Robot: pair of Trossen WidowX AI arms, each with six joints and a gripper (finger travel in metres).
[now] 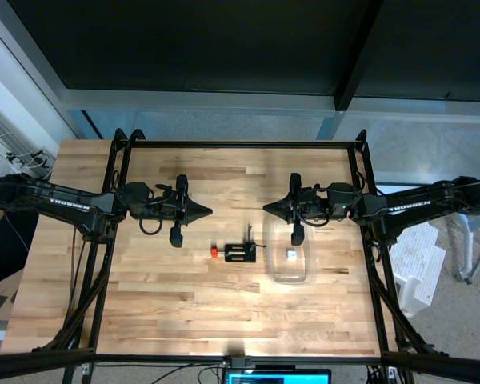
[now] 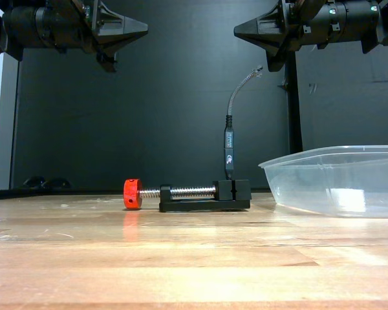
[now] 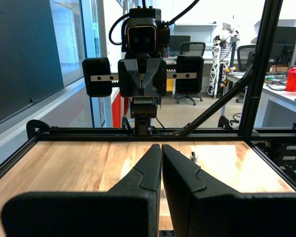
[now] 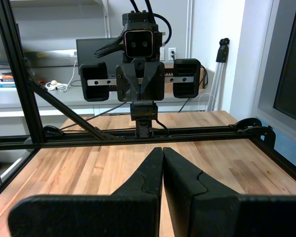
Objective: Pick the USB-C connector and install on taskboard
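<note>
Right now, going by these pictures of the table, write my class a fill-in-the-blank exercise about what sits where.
The knob at one end of the taskboard is coloured ___. The USB-C connector stands ___ at the taskboard's other end. The small white piece lies inside the clear plastic ___. The left gripper and the right gripper hang above the table, tips facing, both ___.
Missing words: red-orange; upright; tray; shut.

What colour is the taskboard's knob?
Red-orange knob, best in the low view; left gripper and right gripper hang shut above table.
</note>
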